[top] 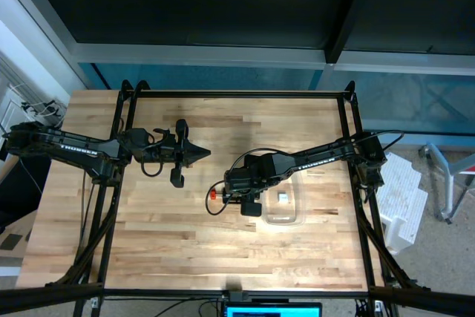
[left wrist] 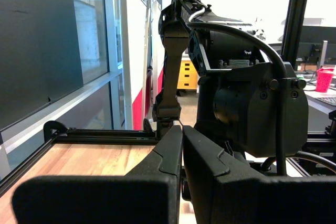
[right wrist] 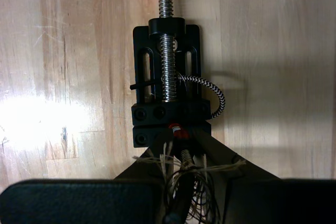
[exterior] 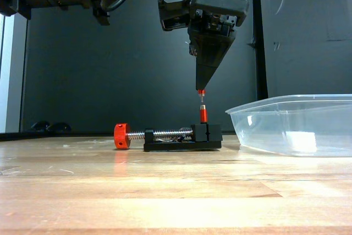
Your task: Pick the rca connector and install on the hub
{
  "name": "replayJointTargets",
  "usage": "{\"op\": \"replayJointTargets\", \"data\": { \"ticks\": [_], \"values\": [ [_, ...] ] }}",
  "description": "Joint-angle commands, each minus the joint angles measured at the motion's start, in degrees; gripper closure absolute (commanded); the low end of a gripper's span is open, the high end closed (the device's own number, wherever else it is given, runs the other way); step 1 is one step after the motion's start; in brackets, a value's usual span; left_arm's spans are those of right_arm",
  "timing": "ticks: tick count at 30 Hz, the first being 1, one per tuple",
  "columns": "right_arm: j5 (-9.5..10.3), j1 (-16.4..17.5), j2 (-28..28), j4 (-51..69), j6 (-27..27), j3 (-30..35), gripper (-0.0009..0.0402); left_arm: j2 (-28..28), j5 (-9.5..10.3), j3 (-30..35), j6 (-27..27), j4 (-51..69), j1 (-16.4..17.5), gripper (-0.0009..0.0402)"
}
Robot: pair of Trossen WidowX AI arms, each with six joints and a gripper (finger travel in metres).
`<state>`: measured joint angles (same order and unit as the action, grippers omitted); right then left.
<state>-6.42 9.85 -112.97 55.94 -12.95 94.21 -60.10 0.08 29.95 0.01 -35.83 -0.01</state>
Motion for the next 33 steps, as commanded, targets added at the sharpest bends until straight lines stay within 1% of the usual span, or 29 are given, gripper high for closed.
{"op": "replayJointTargets", "data": {
  "ticks": [1,19,22,33],
  "values": [
    [-0.02,0.0,0.02,-0.04,-0.02,-0.04,0.0393,-0.02,-0.02,0.0,0.0,0.0,0.0,0.0393],
    [0.02,0.02,0.02,-1.18,-0.09,-1.42,0.0393,0.0,-0.02,0.0,0.0,0.0,0.0,0.0393],
    [0.46,0.02,0.02,-1.2,-0.07,-1.42,0.0393,-0.02,-0.02,0.0,0.0,0.0,0.0,0.0393],
    [0.46,0.04,0.04,-1.29,-0.11,-1.42,0.0393,-0.02,-0.02,0.0,0.0,0.0,0.02,0.0393]
  ]
}}
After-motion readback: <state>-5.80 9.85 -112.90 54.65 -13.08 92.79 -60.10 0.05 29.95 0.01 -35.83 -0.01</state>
